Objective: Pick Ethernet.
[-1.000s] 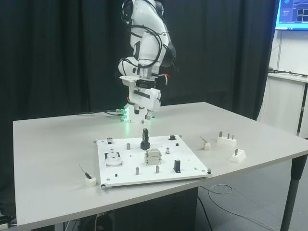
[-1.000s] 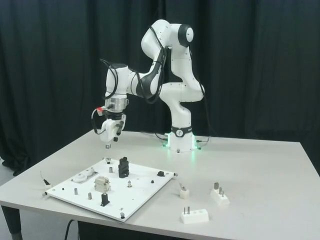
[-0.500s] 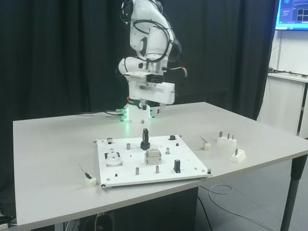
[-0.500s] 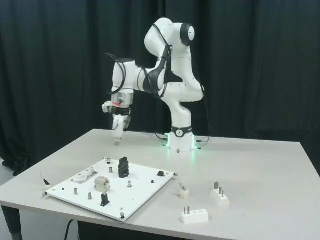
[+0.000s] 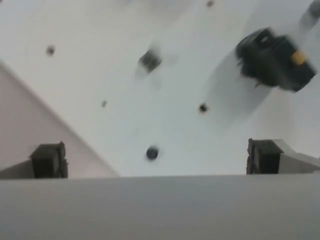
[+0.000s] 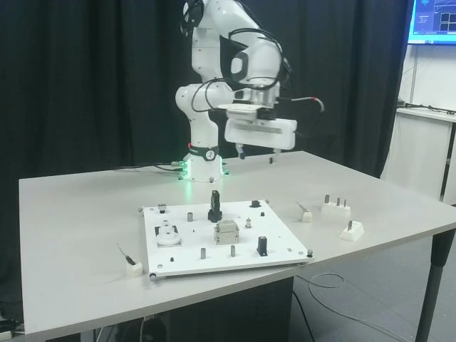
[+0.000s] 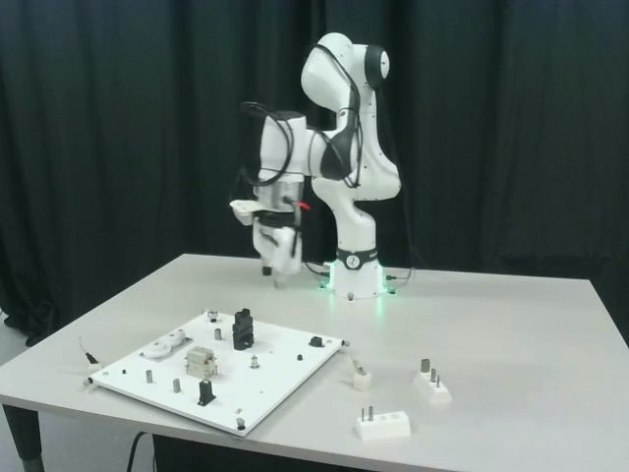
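1. Gripper (image 6: 255, 153) hangs high above the far edge of the white board (image 6: 278, 251), fingers spread wide w/ nothing between them; both black pads (image 5: 49, 160) show far apart in the wrist view.
2. I read this as approach step, no grasp yet.
3. Ethernet plug: my guess is the black blocky piece (image 5: 274, 60) w/ a small tab, standing on the board in the wrist view. Can't tell for sure which part it is in the room views.
4. Next I'd need to drop lower, center the fingers over that piece, then close.
5. Board looks smooth, flat, hard, dotted w/ small holes & short grey pegs (image 6: 190, 216). Grey table (image 6: 71, 214) is matte.
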